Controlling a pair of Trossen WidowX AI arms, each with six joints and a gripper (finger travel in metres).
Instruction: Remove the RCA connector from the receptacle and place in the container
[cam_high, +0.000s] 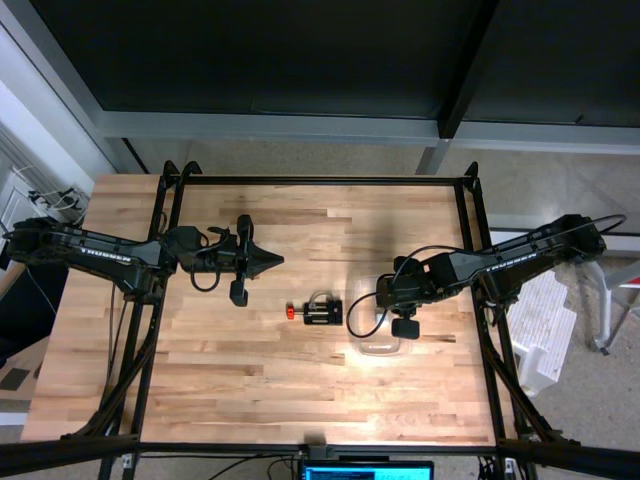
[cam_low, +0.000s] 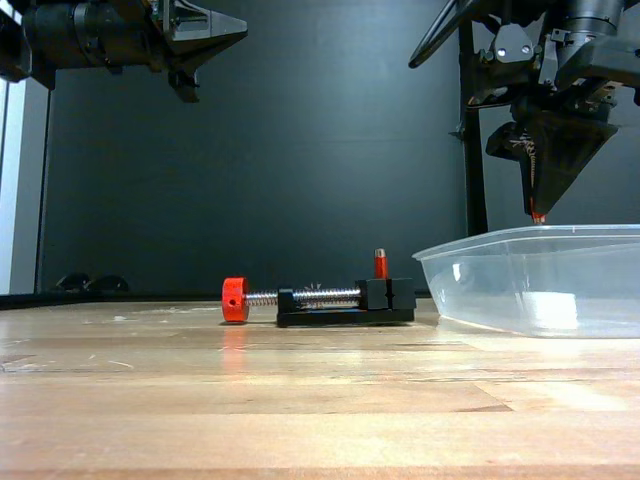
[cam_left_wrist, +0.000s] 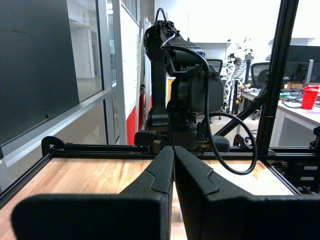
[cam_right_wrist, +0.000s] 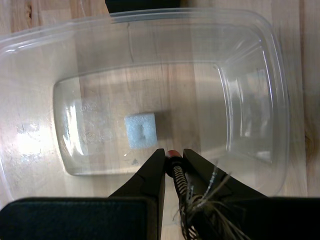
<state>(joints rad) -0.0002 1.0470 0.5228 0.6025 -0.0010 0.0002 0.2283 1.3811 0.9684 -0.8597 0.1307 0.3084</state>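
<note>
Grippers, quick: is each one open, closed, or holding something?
Left gripper: shut, empty, high above the table.
Right gripper: shut on the RCA connector, above the container.

My high, low and right gripper (cam_right_wrist: 173, 153) cameras share the clear plastic rectangular tray (cam_low: 500, 285): overhead, level beside it, close above. My left gripper (cam_left_wrist: 173, 148) camera looks level, well apart.

Bench (cam_high: 250, 385): pale wood planks, black frame rails along the edges. Two items sit directly on it. Receptacle (cam_high: 318, 311) at frame centre, red knob pointing left. Container (cam_high: 377, 346) just right of it, apparently not touching. Left gripper (cam_high: 278, 261), fingers pressed together, hangs above the planks left of centre. Right gripper (cam_low: 538, 203) pinches the RCA connector (cam_right_wrist: 176, 167) over the container.
</note>
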